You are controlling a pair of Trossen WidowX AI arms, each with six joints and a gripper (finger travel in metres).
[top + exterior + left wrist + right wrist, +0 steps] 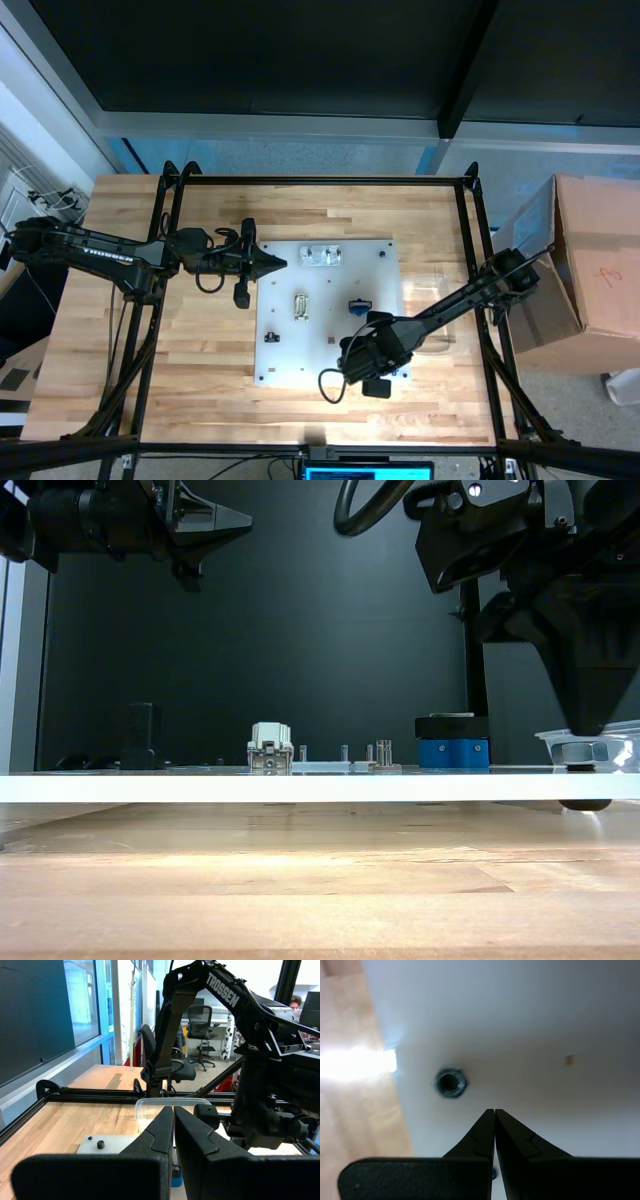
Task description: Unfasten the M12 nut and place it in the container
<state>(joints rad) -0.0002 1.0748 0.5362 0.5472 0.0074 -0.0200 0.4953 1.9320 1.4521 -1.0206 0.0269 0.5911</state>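
The M12 nut (451, 1082) is seen from above in the right wrist view as a silver ring with a dark centre, lying flat over the white board (530, 1035) and gripped by nothing. The right tool (494, 1111) is shown there with its fingers pressed together and nothing between them. Its tips are just beside the nut and apart from it.

In the low view the nut (579, 751) is found on its stud (577, 768), raised slightly above the board toward the tabletop's near right corner. The right tool (586, 730) is seen close above it, and the clear container (624, 742) behind it. In the high view the nut is hidden beneath the right arm.

The left tool (281, 263) is seen in the high view over the board's far left part, well apart from the nut. Only the low view reveals that it is held high above the tabletop (190, 400). In the left wrist view its fingers (155, 1135) are shown closed together and empty, pointed toward the container (150, 1109).
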